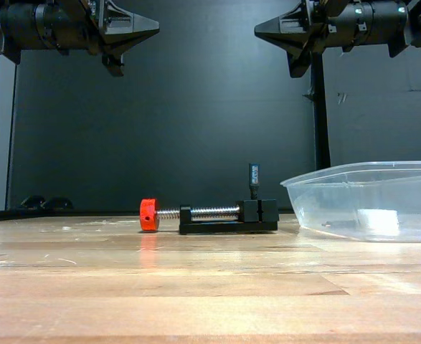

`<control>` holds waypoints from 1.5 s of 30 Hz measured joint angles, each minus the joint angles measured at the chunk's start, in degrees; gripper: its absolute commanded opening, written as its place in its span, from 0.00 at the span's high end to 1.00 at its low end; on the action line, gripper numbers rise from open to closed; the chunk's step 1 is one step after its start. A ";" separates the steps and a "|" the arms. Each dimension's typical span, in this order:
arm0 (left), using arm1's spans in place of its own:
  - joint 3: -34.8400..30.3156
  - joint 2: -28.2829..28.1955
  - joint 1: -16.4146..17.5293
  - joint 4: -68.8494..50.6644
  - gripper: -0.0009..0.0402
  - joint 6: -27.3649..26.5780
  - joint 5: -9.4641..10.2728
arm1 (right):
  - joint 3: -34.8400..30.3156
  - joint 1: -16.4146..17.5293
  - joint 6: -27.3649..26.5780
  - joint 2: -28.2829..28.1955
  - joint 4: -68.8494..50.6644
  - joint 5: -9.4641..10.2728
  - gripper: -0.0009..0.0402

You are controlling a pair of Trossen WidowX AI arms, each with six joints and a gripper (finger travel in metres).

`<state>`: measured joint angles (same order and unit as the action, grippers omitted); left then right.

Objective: Remove the USB-C connector from taskboard and place in the container

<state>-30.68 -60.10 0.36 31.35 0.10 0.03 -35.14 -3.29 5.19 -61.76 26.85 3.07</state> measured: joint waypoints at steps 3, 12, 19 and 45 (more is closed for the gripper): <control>-0.02 0.00 0.00 0.00 0.98 0.02 0.02 | 0.00 0.00 0.07 0.00 -0.02 0.07 0.98; 0.00 0.00 0.00 0.00 0.98 0.02 0.02 | 0.39 0.13 -0.09 -0.07 -0.07 0.02 0.98; -0.02 0.00 0.00 0.00 0.98 0.00 0.02 | 0.44 0.37 -0.50 -0.07 -0.02 0.02 0.98; -0.02 0.00 0.00 0.00 0.98 0.02 0.02 | 0.44 0.55 -1.05 -0.07 0.04 0.02 0.98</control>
<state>-30.70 -60.10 0.36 31.35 0.12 0.05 -34.70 -2.74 4.14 -61.82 26.89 3.09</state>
